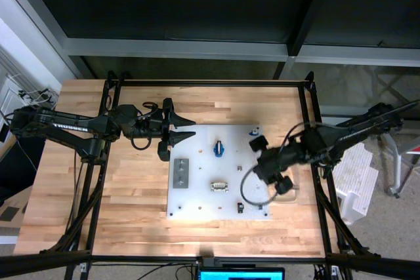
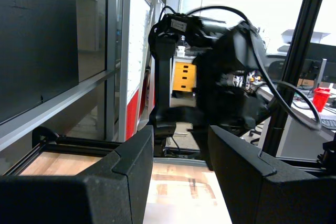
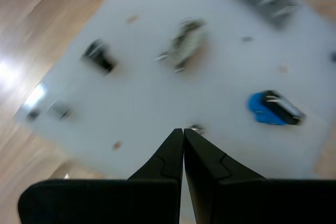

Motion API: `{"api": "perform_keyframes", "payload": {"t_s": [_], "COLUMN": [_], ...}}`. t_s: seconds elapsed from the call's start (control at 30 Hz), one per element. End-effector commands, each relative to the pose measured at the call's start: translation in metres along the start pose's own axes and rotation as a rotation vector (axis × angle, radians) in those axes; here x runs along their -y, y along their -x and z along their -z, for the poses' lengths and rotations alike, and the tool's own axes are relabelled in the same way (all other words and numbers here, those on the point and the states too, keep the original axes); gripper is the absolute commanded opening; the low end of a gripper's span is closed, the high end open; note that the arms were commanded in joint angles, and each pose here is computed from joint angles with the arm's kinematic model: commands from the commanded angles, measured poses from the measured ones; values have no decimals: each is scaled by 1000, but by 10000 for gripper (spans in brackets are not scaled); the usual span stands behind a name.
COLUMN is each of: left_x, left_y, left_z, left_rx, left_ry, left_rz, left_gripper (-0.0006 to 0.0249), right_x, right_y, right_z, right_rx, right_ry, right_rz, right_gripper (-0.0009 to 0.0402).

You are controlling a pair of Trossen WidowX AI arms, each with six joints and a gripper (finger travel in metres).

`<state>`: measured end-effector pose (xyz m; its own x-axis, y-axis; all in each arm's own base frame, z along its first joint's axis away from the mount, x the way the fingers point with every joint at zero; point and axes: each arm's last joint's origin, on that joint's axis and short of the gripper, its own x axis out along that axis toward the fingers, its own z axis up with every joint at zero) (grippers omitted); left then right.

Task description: Pick the 16mm bar and install on taskboard

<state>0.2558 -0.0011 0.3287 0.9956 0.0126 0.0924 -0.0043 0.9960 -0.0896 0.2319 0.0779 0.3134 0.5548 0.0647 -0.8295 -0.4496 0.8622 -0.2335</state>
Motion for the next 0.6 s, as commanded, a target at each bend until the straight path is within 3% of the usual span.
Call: {"api": "perform_keyframes", "payload": {"t_s": [0.03,0.4,0.6], "left_x": [0,0,0], "left_y": [0,0,0], "left_z": [0,0,0], "left_rx": [0,0,0], "left_ry": [0,0,0], "left_rz": [0,0,0], "left_gripper": [140,140,140], "right_x": [17,56,66], "right_y": [6,23,18], "right_z": [2,11,20], "right_rx": [88,383,575], "right_ry": [-110,-347,-443], "right_rz": [60,243,318], "right_gripper": [0,0,0]}}
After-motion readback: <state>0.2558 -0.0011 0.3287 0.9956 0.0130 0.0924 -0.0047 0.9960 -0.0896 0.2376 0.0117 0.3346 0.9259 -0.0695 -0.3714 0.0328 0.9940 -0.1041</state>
